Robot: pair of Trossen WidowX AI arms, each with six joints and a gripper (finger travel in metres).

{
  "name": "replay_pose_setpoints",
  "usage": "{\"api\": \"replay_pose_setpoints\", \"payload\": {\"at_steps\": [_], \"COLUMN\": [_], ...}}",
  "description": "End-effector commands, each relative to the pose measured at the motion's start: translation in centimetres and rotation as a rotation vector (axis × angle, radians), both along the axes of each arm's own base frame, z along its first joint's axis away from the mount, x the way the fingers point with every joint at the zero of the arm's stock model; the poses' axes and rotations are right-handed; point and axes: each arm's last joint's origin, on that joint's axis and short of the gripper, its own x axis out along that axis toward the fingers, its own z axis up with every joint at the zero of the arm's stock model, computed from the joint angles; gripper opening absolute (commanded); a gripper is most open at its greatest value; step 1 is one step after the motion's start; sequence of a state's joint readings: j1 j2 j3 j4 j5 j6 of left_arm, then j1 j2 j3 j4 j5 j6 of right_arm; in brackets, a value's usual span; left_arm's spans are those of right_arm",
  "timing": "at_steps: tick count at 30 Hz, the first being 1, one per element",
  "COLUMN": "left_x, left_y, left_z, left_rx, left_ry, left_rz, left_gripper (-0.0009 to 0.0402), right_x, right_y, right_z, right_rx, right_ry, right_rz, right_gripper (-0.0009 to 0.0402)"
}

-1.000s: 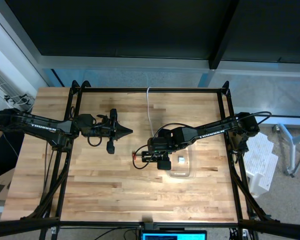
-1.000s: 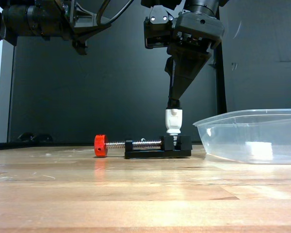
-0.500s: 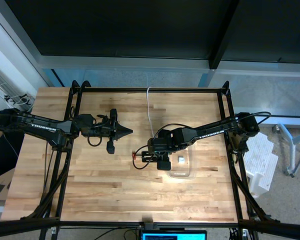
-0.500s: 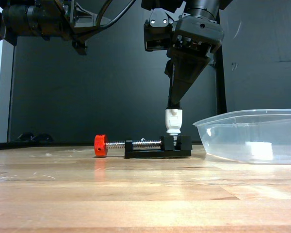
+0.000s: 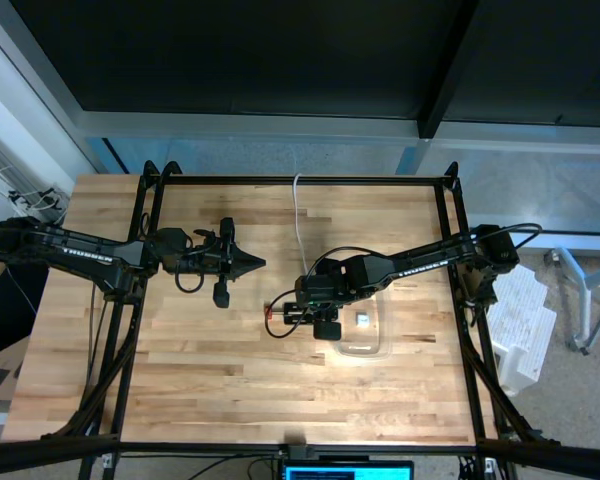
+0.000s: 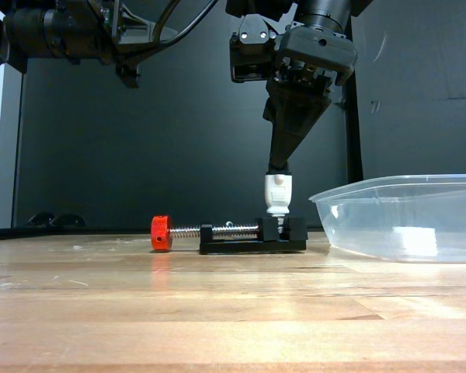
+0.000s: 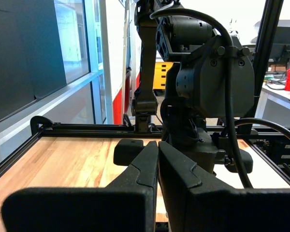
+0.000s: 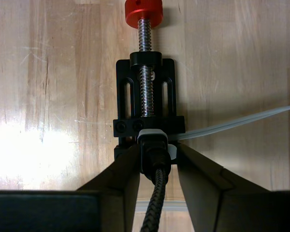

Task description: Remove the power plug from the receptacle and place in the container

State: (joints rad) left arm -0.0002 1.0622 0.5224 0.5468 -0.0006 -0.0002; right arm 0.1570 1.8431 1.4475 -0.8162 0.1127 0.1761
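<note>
The power plug [image 8: 153, 151], small and black with a braided stem, stands plugged into the white receptacle [image 6: 278, 193] [image 8: 173, 151]. A black vise [image 6: 252, 235] [image 8: 145, 96] with a red knob [image 6: 161, 233] clamps the receptacle. My right gripper [image 6: 278, 165] [image 8: 158, 147] [image 5: 316, 308] points straight down over it, shut on the power plug. The clear container [image 6: 396, 186] [image 5: 380, 346] sits just right of the vise. My left gripper [image 7: 158, 159] [image 5: 258, 263] hangs shut and empty above the table, left of the vise.
A white cable [image 5: 299, 215] [image 8: 241, 121] runs from the receptacle toward the table's far edge. A small white cube [image 5: 362, 319] lies inside the container. A black frame [image 5: 300, 181] borders the wooden table.
The right gripper's fingers have drawn in around the plug above the receptacle. The plug, the vise and the left arm have not moved.
</note>
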Motion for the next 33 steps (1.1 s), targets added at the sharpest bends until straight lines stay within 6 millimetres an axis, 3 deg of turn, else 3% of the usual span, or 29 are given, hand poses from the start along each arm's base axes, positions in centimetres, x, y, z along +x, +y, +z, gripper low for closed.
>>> {"api": "replay_pose_setpoints", "payload": {"at_steps": [1,9,33], "left_x": [0.0,0.0,0.0], "left_y": [0.0,0.0,0.0], "left_z": [0.0,0.0,0.0], "left_rx": [0.0,0.0,0.0], "left_ry": [-0.001,-0.001,-0.001], "left_rz": [0.0,0.0,0.0], "left_gripper": [0.0,0.0,0.0], "right_x": [0.0,0.0,0.1], "right_y": [0.0,0.0,-0.1], "right_z": [0.0,0.0,1.3], "right_rx": [0.0,0.0,0.001], "right_ry": [0.0,0.0,-0.007], "right_rz": [0.0,-0.001,-0.003], "right_gripper": [0.0066,-0.0003,0.0]}}
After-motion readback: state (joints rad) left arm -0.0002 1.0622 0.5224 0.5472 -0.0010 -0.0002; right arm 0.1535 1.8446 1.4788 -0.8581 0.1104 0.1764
